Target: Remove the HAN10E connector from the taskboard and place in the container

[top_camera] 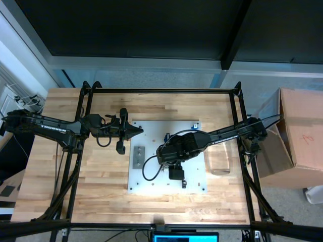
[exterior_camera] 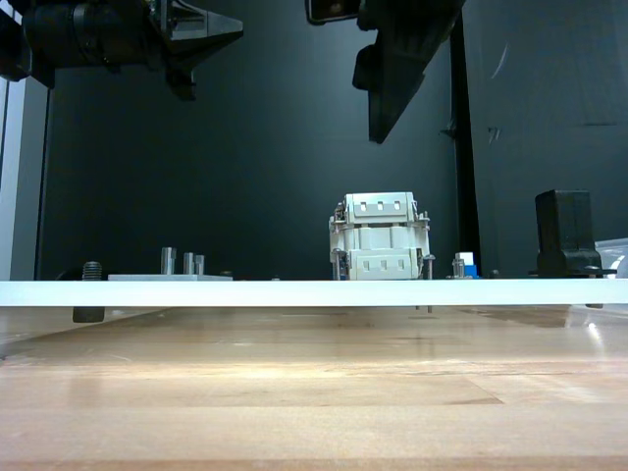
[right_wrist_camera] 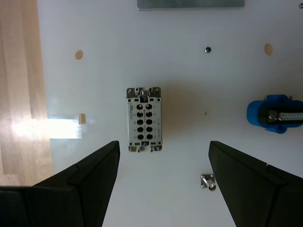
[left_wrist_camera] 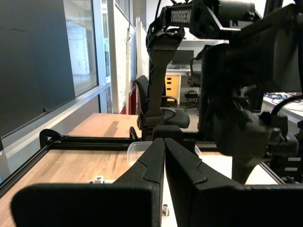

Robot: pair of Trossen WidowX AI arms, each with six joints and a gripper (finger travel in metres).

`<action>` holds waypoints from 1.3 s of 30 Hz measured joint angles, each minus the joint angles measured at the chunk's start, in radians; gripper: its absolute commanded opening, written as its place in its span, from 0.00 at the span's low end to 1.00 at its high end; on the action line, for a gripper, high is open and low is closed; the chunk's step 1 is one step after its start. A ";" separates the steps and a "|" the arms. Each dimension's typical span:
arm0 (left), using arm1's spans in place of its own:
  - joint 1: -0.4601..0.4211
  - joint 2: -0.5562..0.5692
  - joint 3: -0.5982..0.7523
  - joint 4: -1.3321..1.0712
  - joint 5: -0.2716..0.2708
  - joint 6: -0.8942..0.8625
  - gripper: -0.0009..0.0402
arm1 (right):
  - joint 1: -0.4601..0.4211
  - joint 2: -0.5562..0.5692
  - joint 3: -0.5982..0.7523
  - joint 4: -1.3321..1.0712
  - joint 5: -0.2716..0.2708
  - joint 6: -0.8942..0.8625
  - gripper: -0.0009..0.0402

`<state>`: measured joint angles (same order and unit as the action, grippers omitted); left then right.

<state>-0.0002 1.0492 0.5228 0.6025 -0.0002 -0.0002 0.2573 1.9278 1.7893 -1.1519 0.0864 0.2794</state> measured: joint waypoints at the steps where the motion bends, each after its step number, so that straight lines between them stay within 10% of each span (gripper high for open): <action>1: 0.000 0.000 0.000 0.000 0.000 0.000 0.02 | 0.000 0.006 0.000 0.005 0.000 0.000 0.66; 26: 0.000 0.000 0.000 0.000 0.000 0.000 0.02 | 0.005 0.114 -0.001 0.042 0.000 0.000 0.65; 39: 0.000 0.000 0.000 0.000 0.000 0.000 0.02 | 0.005 0.132 0.000 0.058 -0.010 -0.001 0.20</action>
<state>-0.0002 1.0489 0.5224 0.6022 -0.0002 0.0002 0.2626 2.0598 1.7893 -1.0935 0.0761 0.2787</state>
